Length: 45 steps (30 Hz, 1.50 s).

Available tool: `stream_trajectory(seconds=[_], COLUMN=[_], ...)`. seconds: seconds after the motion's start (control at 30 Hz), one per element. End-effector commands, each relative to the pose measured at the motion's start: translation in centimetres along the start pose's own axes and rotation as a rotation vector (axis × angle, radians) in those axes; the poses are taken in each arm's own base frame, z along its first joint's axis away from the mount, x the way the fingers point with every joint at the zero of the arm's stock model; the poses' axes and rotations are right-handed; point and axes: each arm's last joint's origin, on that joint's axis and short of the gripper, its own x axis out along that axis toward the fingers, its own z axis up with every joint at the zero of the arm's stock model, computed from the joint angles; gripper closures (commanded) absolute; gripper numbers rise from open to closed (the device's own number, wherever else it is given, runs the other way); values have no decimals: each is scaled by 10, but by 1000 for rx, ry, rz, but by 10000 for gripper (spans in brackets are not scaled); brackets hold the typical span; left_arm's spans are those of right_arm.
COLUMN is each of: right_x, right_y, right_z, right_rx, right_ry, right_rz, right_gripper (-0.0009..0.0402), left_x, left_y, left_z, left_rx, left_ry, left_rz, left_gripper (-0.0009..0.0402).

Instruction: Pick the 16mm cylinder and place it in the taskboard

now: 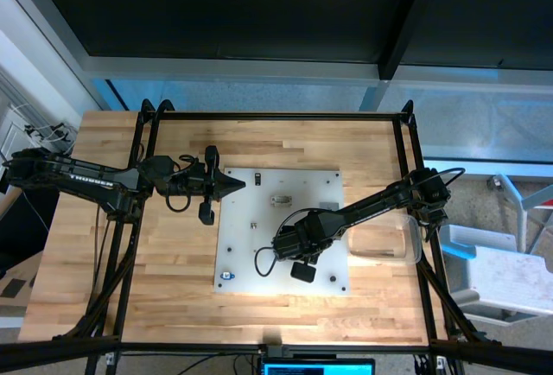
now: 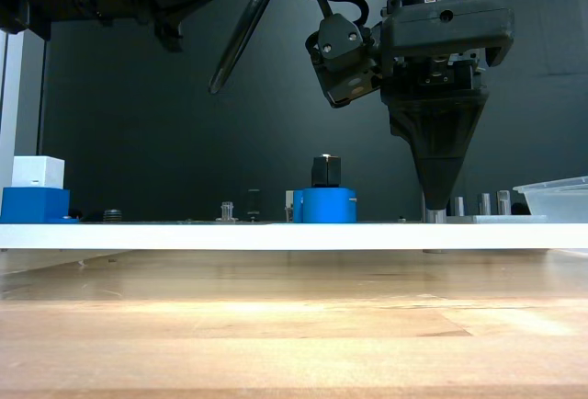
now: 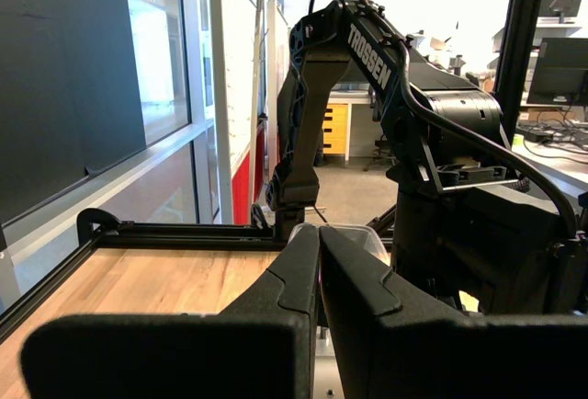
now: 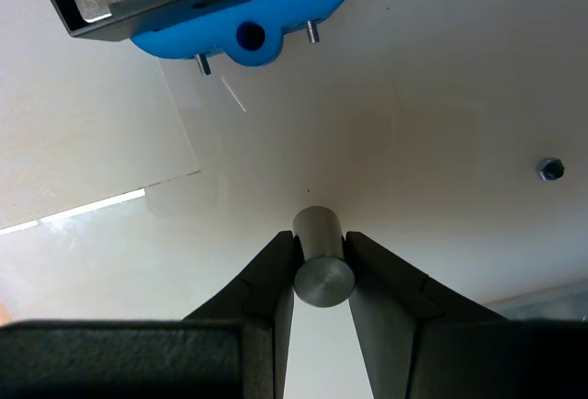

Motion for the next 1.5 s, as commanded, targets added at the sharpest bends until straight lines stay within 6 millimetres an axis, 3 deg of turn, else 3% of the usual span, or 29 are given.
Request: stream_trajectory(seconds=[0.03,0.43,0.97,1.5], right_x=[0,-2,-16,-50], right_y=[0,-1,-3,-11], right_z=[0,-1,-6,-17], right_rx=[1,4,4,3], right_ry=[2,1,-8,-42], right_rz=[-2,-2,-4,20], right_gripper=[290,219,216,216], left_x=[0,0,0,0], left_y=[0,0,0,0], left_z=[0,0,0,0], left_rx=[0,0,0,0], left_ry=[0,0,0,0], left_rz=[0,0,0,0], left_gripper=[393,393,393,393])
